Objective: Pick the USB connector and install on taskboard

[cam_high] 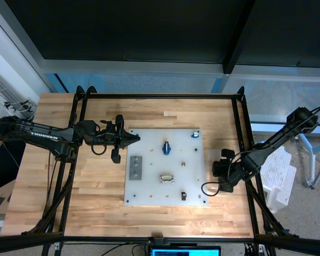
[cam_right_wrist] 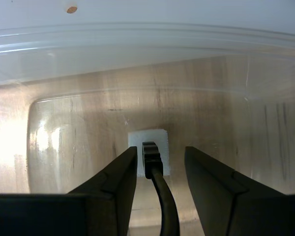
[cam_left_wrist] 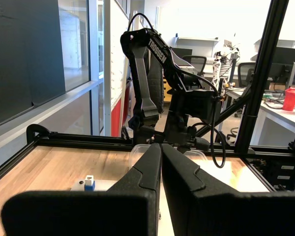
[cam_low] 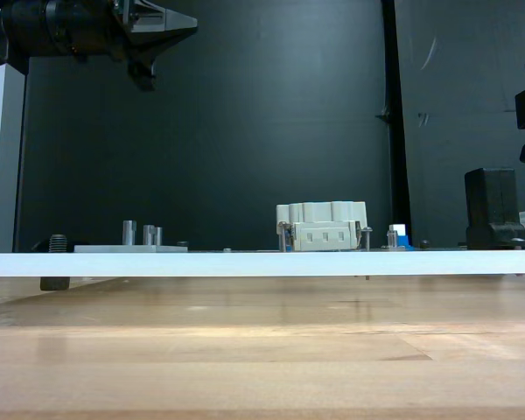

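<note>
High view: the left gripper (cam_high: 132, 138) hangs over the taskboard's (cam_high: 149, 186) far left corner. The right gripper (cam_high: 221, 172) sits just off the board's right edge.

Low view: the left gripper's tips meet in a point, high above the board.

Left wrist view: its fingers (cam_left_wrist: 147, 169) press flat together with nothing between them.

Right wrist view: the right gripper's fingers (cam_right_wrist: 119, 177) stand spread inside a clear tray (cam_right_wrist: 137, 44). The USB connector (cam_right_wrist: 150, 153) lies between them on a small white square (cam_right_wrist: 162, 137), nearer one finger, and neither finger visibly touches it. Its cable (cam_right_wrist: 165, 201) runs back toward the wrist.
</note>
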Controlling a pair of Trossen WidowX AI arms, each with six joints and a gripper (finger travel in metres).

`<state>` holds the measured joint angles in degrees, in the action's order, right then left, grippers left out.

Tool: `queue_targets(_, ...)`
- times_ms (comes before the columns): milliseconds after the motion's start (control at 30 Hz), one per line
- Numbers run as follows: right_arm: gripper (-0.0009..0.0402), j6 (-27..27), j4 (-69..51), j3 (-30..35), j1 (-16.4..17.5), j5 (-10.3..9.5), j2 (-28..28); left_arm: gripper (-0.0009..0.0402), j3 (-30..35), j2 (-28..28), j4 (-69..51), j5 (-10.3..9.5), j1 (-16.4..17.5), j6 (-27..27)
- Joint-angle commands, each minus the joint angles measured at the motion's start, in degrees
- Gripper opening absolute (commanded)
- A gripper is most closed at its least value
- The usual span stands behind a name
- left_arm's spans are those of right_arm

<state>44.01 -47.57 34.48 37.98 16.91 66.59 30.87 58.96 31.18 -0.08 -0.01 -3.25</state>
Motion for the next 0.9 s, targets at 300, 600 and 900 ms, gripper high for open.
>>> queue_targets(300, 0.0058, 0.02, 0.81, 0.02, 0.02, -0.48, -0.04, 0.0, 0.0, 0.0, 0.0, 0.02, 0.02, 0.02)
queue_targets(600, -0.0001, -0.02, 0.87, 0.02, 0.04, -1.01, -0.24, 0.0, 0.0, 0.02, 0.0, 0.02, 0.0, 0.02)
queue_targets(900, 0.0, -0.15, 0.81, 0.02, 0.22, -1.03, -0.98, 0.0, 0.0, 0.0, 0.0, 0.02, 0.0, 0.02)
